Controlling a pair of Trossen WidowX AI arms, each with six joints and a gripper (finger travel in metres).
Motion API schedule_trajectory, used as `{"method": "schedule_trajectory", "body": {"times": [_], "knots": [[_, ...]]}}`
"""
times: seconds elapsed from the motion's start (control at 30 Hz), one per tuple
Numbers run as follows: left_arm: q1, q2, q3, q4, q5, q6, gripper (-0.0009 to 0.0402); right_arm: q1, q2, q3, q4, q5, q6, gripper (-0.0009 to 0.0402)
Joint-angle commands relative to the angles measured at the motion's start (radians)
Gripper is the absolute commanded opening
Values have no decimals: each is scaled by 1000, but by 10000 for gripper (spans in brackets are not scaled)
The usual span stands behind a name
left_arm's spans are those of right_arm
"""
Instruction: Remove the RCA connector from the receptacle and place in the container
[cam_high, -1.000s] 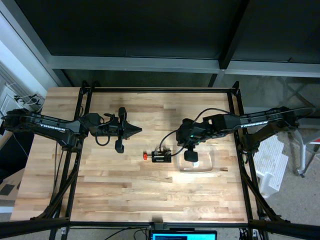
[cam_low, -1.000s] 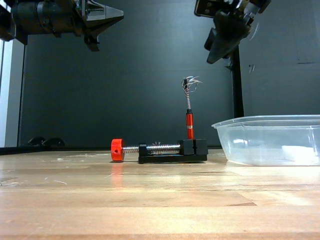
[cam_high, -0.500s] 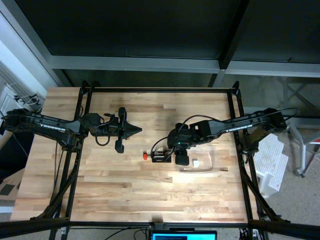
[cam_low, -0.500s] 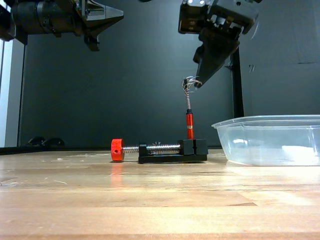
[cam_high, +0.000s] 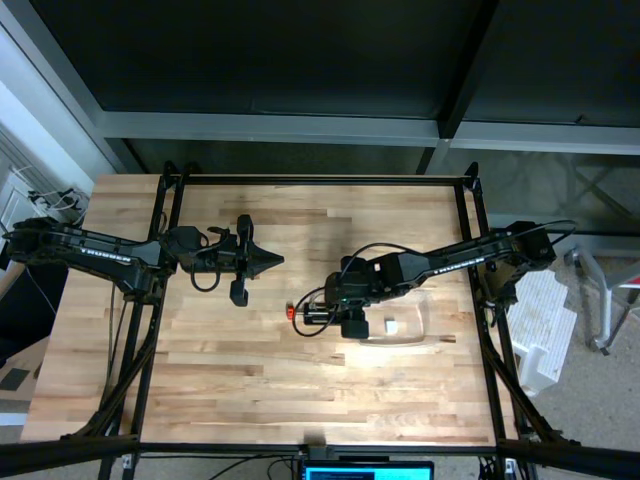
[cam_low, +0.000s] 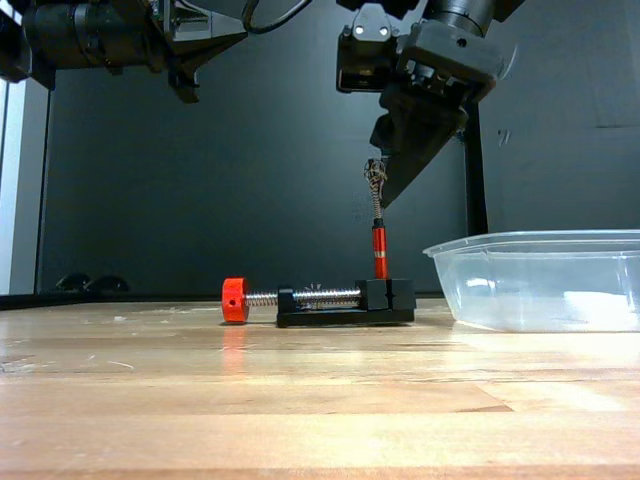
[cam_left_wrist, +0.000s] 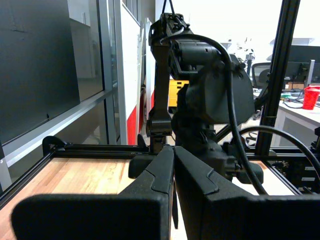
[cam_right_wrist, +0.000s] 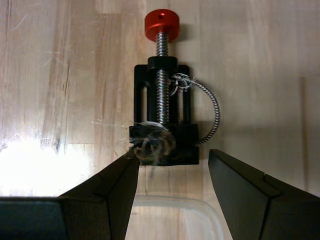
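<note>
overhead and table-level, sharing receptacle (cam_low: 345, 303)

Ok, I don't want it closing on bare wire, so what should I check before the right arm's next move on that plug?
1. Right gripper open: ok, jaws wide apart above the black block.
2. Jaws down at the red plug: not ok, they are up at its frayed wire end.
3. Wire centred between the jaws: not ok, it sits close to one.
4. Plug upright in the block: ok.
5. Tray open beside the block: ok.
6. Left gripper out of the way: ok, shut, high at the left.
</note>
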Motion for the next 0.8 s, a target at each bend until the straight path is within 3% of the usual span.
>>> {"method": "schedule_trajectory", "body": {"times": [0.03, 0.6, 0.8], "knots": [[0, 0, 0, 0, 0, 0, 0, 3, 17, -1, 7, -3, -5, 193], [0, 0, 0, 0, 0, 0, 0, 8, 27, -40, 63, 2, -5, 192], [0, 0, 0, 0, 0, 0, 0, 7, 27, -44, 87, 19, -17, 192]]}}
